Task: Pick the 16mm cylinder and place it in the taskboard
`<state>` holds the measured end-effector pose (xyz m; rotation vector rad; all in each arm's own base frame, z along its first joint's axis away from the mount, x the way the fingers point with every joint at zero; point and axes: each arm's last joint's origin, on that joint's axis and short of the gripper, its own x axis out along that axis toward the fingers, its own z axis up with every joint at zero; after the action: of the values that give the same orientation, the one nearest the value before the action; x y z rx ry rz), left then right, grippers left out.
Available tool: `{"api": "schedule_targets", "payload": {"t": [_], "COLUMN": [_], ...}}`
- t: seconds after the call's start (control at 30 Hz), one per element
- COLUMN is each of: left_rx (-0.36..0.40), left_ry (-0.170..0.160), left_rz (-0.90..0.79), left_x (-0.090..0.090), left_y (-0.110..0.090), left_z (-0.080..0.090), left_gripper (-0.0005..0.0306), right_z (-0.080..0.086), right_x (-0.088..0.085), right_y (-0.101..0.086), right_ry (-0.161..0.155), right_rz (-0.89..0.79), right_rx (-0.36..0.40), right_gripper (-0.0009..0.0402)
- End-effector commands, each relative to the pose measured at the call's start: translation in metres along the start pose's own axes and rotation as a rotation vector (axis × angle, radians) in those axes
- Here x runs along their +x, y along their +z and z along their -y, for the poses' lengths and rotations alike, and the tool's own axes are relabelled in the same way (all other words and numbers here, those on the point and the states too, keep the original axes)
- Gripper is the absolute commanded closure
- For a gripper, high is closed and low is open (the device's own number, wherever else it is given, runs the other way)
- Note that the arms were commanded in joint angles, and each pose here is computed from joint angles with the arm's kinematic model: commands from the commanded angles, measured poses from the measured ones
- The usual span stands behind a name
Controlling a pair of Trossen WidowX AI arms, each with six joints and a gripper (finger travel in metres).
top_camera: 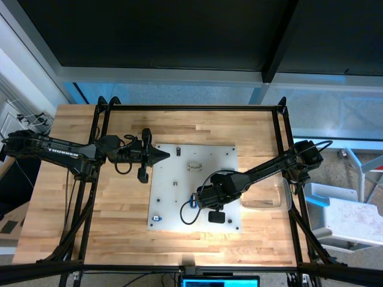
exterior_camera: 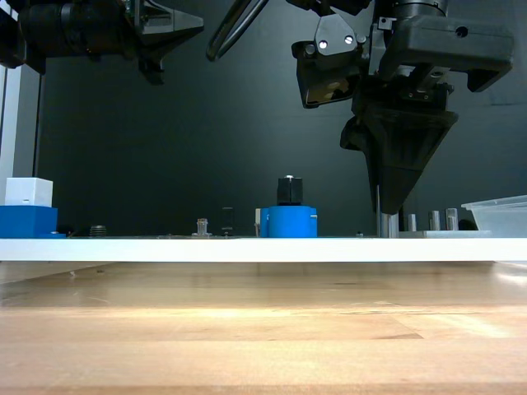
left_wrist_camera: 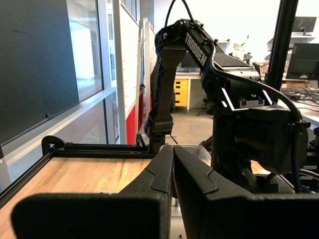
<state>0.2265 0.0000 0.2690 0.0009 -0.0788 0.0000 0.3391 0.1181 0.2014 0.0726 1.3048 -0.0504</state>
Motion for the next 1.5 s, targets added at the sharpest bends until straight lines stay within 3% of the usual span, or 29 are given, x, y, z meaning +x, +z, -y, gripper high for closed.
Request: {"api": "schedule_targets", "payload": {"t": [0.03, 0.2, 0.77, 1.07, 1.5], "left_rx": [0.0, 0.0, 0.0, 0.0, 0.0], "left_ry": [0.0, 0.0, 0.0, 0.0, 0.0], "left_rz": [0.0, 0.0, -0.001, 0.0, 0.0], "left_x": [0.0, 0.0, 0.0, 0.0, 0.0], "left_y": [0.0, 0.0, 0.0, 0.0, 0.0], "left_z": [0.0, 0.0, 0.0, 0.0, 0.0], "left_gripper": [0.03, 0.03, 0.03, 0.03, 0.03], "right_z": [0.0, 0.0, 0.0, 0.0, 0.008], "right_x": [0.0, 0.0, 0.0, -0.004, -0.039], "right_y": [0.0, 0.001, 0.0, -0.001, -0.01], "right_ry": [0.001, 0.003, 0.002, 0.001, 0.004], "right_rz": [0.004, 0.008, 0.006, 0.003, 0.014], "right_rx": [-0.002, -0.002, -0.003, -0.005, -0.008], "right_gripper": [0.037, 0.0361, 0.0253, 0.023, 0.0231]}}
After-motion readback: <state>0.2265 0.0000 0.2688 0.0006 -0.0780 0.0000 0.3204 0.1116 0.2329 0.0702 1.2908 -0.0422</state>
